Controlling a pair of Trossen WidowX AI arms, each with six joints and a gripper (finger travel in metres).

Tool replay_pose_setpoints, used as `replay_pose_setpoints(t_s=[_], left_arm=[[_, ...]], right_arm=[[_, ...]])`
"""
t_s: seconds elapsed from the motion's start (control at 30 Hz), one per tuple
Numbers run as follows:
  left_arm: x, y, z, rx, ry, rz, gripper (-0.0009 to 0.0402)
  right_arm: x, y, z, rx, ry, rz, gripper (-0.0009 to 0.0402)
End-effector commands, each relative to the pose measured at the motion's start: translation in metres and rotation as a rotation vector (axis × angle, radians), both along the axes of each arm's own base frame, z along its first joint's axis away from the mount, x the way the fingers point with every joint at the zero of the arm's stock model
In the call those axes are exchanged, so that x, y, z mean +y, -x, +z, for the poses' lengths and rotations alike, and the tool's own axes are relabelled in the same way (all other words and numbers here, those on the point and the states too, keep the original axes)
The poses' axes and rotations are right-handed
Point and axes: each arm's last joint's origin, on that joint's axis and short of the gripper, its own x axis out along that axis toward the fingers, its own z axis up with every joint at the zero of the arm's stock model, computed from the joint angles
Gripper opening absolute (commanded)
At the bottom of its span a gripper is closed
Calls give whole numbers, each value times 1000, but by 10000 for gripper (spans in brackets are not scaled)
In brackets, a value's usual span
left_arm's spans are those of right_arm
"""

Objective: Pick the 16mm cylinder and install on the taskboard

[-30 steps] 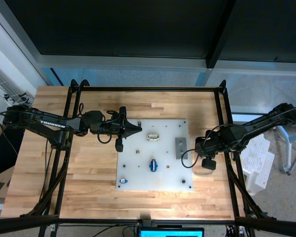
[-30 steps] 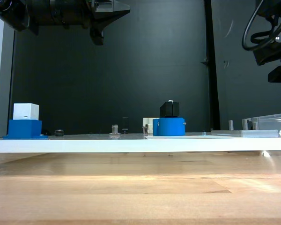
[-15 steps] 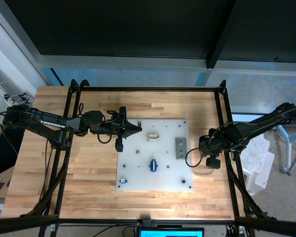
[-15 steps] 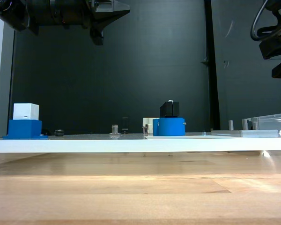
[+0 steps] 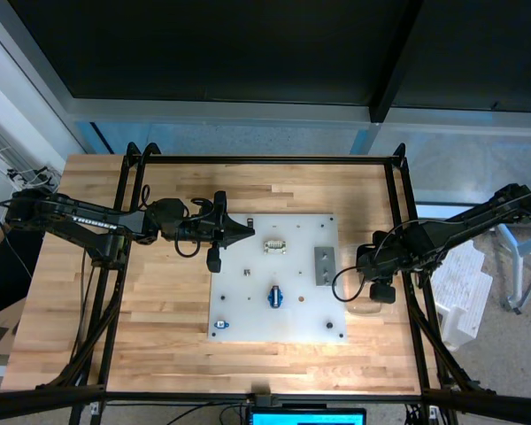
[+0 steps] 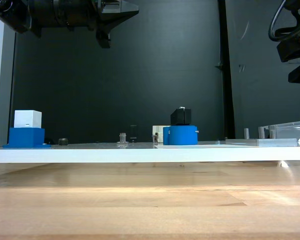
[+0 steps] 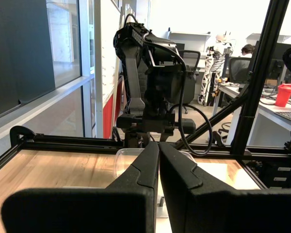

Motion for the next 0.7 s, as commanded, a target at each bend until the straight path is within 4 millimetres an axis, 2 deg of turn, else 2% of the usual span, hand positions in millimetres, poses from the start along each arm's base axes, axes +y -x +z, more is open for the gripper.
replay_pose_setpoints(t_s=[0.03, 0.2, 0.7], left_arm=[[0, 0, 0, 0, 0, 0, 0], [0, 0, 0, 0, 0, 0, 0], [0, 0, 0, 0, 0, 0, 0]], right_arm=[[1, 0, 0, -4, 9, 12, 135], [6, 1, -1, -14, 38, 40, 168], [15, -10, -18, 26, 65, 66, 211]])
